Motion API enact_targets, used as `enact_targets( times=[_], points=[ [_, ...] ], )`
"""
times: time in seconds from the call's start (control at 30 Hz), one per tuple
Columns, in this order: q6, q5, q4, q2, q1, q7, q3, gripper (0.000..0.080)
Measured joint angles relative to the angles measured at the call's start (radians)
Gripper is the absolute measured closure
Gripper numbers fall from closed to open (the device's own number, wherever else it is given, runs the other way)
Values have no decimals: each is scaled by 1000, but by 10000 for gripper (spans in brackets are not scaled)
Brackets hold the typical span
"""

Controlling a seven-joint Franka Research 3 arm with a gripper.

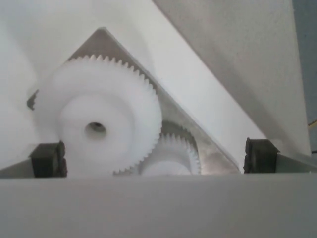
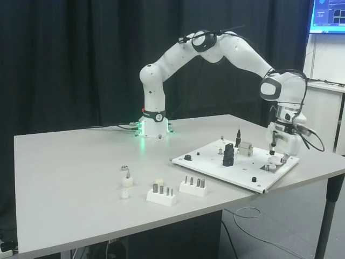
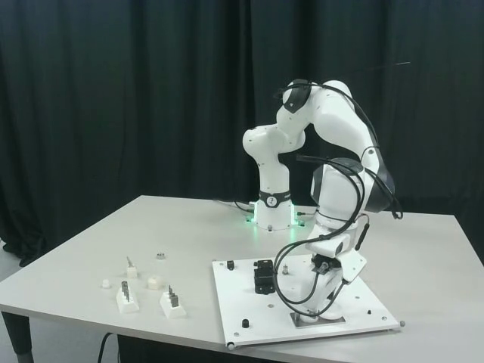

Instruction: Insert large gear.

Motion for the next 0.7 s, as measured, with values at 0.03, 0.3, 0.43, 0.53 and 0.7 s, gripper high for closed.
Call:
enact_targets(
  times=[0.03, 0.3, 0.43, 0.53, 0.7],
  points=[
    [-3, 0, 0, -1, 0, -1, 0, 3],
    [-17, 0, 1, -1, 6, -7, 3, 3],
    [-19, 0, 0, -1, 9, -7, 7, 3],
    [-19, 0, -2, -1, 12, -7, 10, 3],
    [-19, 0, -4, 0, 15, -7, 12, 3]
  ],
)
